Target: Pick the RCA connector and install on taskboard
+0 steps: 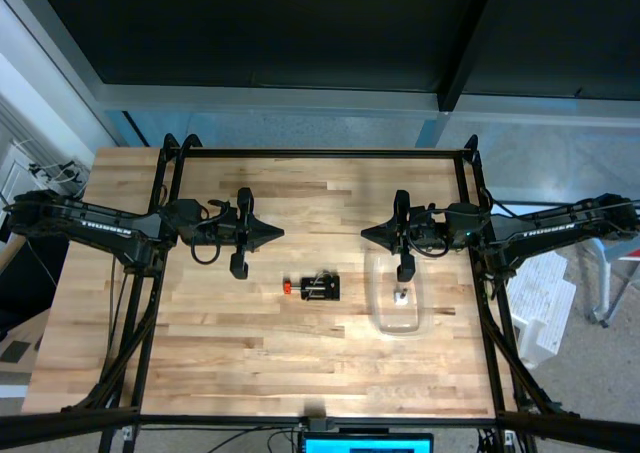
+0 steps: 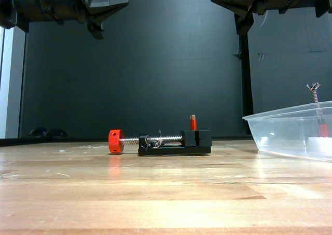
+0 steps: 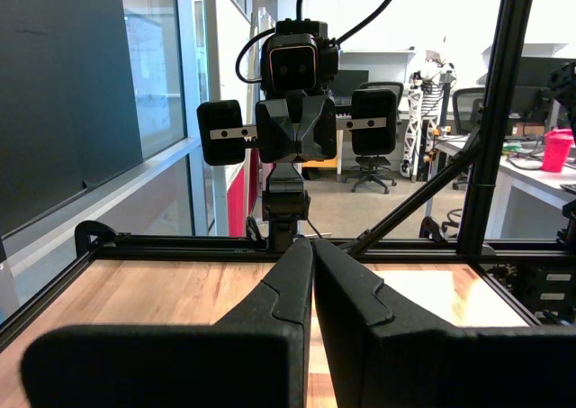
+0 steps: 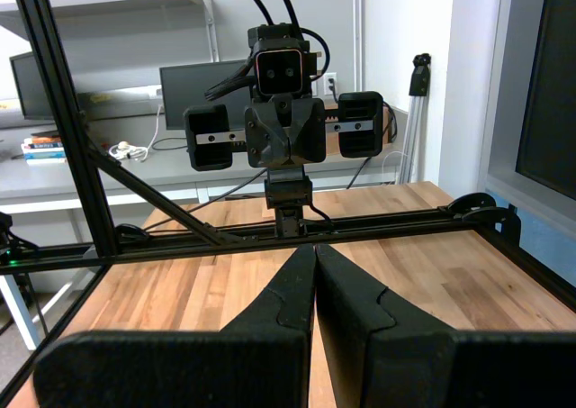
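Connector (image 1: pixel 399 295) lying in tray (image 1: pixel 414 315), below and slightly behind right gripper (image 1: pixel 364 235) with jaws pressed together, sitting well apart from left gripper (image 1: pixel 282 234), likewise closed, hanging beyond fixture (image 1: pixel 318 289).

Both arms are matte black throughout. White TROSSEN lettering runs along the left arm (image 1: pixel 95 228) and the right arm (image 1: pixel 550 227). A black cable loop (image 1: pixel 205 251) hangs by the left wrist. Seen head-on, the right arm's camera housing (image 3: pixel 293 64) has two dark lenses. Flanking black blocks (image 3: pixel 220 131) carry silver strips with dark screws. The left gripper (image 1: pixel 278 233) sits over the table's (image 1: pixel 300 358) left half and the right gripper (image 1: pixel 366 235) over its right. Both have broad black fingers tapering to wedge tips that are pressed together.
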Available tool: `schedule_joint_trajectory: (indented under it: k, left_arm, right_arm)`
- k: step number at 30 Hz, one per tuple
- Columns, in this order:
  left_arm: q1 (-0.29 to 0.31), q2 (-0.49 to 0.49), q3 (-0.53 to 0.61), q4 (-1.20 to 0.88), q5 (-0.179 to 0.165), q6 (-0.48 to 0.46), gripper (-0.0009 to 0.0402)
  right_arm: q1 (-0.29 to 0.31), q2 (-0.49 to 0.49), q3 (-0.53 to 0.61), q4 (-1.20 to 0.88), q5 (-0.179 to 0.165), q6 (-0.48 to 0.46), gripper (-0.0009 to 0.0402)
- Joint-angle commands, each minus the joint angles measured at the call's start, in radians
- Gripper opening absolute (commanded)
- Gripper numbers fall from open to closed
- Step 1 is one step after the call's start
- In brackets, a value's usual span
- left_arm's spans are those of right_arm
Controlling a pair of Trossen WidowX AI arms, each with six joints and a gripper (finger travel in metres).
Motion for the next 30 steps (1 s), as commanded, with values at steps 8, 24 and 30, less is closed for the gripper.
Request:
schedule_joint_trajectory:
  k: [8,24,30]
  left_arm:
    - [0.0,0.0,0.0,0.0,0.0,0.0,0.0]
    - [0.0,0.0,0.0,0.0,0.0,0.0,0.0]
    - [0.0,0.0,0.0,0.0,0.0,0.0,0.0]
  right_arm:
    - [0.0,0.0,0.0,0.0,0.0,0.0,0.0]
    - [0.002,-0.036,0.01,-0.152,-0.051,0.001,0.0]
    - [0.006,-0.066,0.11,-0.528,-0.054,0.003,0.0]
